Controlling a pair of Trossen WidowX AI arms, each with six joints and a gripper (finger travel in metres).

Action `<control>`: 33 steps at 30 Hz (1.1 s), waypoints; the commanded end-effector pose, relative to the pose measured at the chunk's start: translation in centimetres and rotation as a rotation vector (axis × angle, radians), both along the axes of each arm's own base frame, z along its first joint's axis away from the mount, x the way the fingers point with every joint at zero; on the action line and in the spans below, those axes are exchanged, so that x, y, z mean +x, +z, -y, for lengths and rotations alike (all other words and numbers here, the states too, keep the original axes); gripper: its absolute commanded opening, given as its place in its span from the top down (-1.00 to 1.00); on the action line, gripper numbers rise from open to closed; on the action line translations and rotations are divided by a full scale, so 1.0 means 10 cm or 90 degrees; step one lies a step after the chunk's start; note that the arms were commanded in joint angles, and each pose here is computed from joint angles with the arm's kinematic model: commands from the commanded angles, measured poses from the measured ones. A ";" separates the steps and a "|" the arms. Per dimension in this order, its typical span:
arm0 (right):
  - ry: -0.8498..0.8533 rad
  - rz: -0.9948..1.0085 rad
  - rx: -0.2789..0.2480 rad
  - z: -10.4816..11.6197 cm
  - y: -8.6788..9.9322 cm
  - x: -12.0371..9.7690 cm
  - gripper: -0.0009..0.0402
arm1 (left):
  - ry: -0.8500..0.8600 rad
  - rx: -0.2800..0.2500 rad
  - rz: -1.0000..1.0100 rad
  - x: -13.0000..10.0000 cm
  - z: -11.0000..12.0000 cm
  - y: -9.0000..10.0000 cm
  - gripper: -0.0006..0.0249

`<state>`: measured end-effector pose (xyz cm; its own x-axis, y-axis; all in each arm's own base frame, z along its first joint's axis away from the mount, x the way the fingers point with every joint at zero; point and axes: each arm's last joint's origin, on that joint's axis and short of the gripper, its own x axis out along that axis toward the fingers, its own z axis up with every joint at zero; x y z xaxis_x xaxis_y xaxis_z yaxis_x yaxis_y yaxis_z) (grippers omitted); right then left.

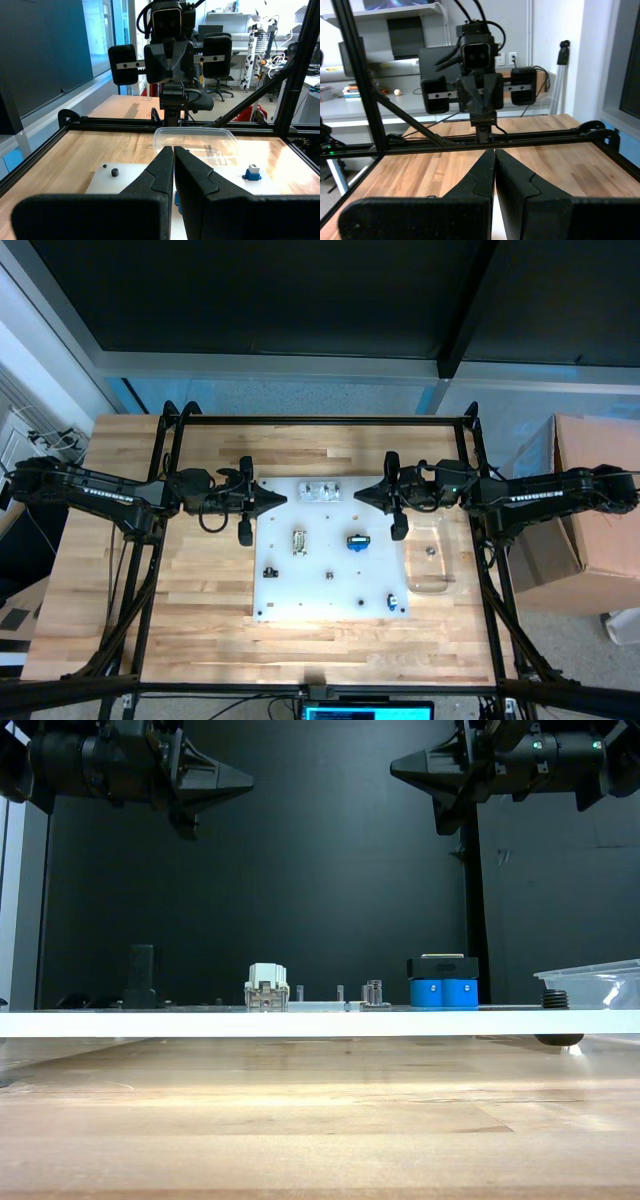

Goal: Unfasten the M12 nut and place it in the container

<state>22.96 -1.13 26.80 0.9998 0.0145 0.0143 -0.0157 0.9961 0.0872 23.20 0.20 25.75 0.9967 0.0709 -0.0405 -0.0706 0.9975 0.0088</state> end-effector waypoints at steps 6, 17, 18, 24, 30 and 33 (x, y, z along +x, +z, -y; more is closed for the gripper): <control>0.001 0.004 0.005 0.00 0.01 0.00 0.96 | 0.000 0.000 0.000 0.00 0.00 0.00 0.95; 0.001 -0.001 0.005 0.00 0.00 0.00 0.96 | 0.000 0.000 0.000 0.00 0.00 0.00 0.95; 0.001 -0.002 0.005 0.00 0.00 0.00 0.96 | 0.000 0.000 0.000 0.00 0.00 0.00 0.95; 0.001 -0.002 0.005 0.00 0.00 0.00 0.96 | 0.000 0.000 0.000 0.00 0.00 0.00 0.95; 0.001 -0.001 0.005 0.00 0.00 0.00 0.96 | 0.000 0.000 0.000 0.00 0.00 0.00 0.95; 0.001 -0.002 0.005 0.00 0.00 0.00 0.96 | 0.000 0.000 0.000 0.00 0.00 0.00 0.95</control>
